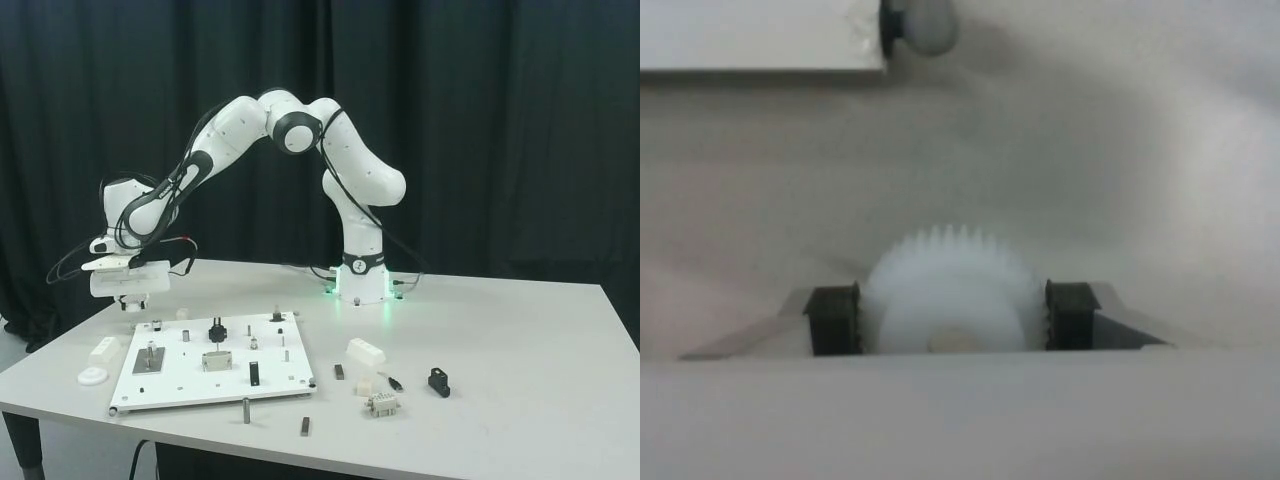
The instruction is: Place medium gear.
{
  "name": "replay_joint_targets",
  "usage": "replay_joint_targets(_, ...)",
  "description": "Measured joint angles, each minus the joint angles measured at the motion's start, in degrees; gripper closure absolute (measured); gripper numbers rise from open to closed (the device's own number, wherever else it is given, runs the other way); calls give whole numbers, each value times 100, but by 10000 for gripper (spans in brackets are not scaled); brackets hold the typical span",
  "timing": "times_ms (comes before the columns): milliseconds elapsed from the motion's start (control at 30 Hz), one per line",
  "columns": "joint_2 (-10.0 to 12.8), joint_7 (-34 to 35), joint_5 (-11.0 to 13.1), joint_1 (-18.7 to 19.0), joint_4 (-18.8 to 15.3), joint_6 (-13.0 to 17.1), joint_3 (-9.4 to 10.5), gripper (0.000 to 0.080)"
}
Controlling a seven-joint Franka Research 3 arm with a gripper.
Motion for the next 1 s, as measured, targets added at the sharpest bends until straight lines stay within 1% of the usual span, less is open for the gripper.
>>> replay_joint_targets(100,0,-104,70,-18,-52,11,0,406)
replay_joint_targets(300,22,-205,99,-40,-84,28,0,406)
replay_joint_targets(533,95,-218,117,-41,-85,62,7,406)
replay_joint_targets(1000,260,-294,284,-41,-85,228,50,406)
